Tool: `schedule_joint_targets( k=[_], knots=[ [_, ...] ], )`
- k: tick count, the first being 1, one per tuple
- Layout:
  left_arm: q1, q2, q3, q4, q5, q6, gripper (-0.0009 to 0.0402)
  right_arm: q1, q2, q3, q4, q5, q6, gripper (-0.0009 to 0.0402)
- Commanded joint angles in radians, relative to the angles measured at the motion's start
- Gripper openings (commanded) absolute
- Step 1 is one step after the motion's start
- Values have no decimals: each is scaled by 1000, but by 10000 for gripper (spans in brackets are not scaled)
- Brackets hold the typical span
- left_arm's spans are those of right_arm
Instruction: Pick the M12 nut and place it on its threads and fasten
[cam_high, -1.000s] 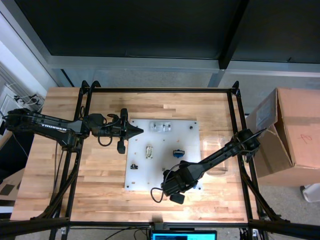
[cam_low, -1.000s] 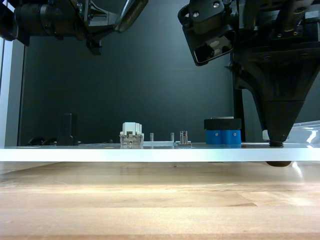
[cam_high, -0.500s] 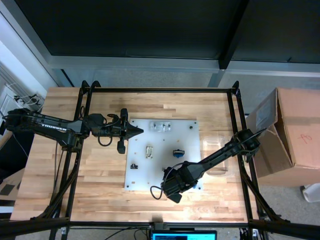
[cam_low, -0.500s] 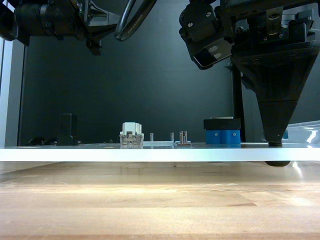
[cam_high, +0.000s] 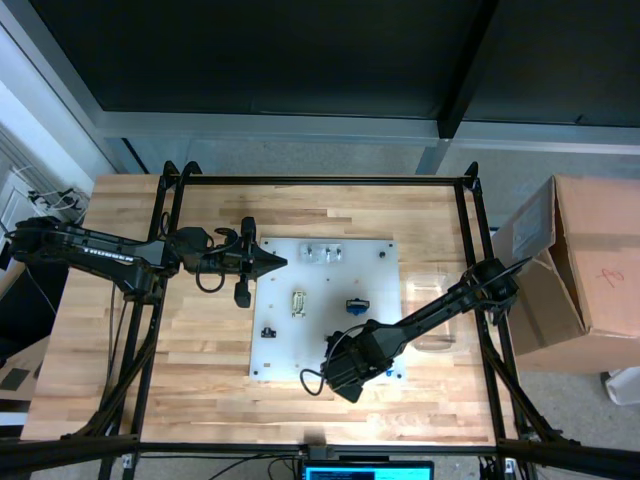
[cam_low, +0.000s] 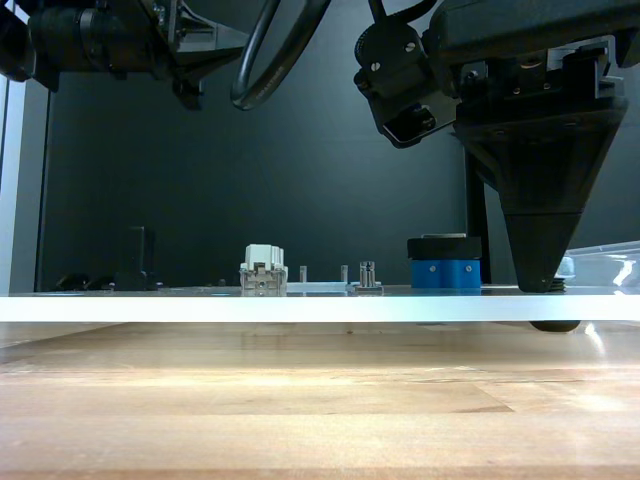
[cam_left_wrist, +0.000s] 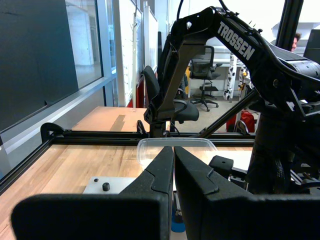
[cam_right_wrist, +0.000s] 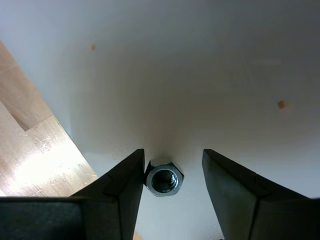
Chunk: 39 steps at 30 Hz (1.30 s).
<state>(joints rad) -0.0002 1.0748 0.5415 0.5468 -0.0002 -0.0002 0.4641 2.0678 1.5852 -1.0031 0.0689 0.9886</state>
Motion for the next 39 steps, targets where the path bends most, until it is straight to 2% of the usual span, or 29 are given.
schedule_joint_targets(
  k=[1, 7, 13, 17, 19, 25, 35, 39],
  knots=[
    [0, 0, 0, 0, 0, 0, 0, 2, -17, 6, 0, -8, -2, 184],
    [0, 0, 0, 0, 0, 0, 0, 1, -43, 37, -7, -6, -10, 205],
    [0, 0, 0, 0, 0, 0, 0, 0, -62, 42, -14, -5, -37, 203],
    [0, 0, 0, 0, 0, 0, 0, -1, -71, 42, -61, 38, -129, 197],
    [0, 0, 0, 0, 0, 0, 0, -1, -76, 42, -87, 42, -207, 190],
    [0, 0, 0, 0, 0, 0, 0, -1, -77, 40, -106, 35, -320, 143],
    [0, 0, 0, 0, 0, 0, 0, 3, -50, 40, -88, 24, -325, -5],
    [0, 0, 0, 1, 0, 0, 0, 8, -45, 40, -79, 17, -316, 17]
  ],
)
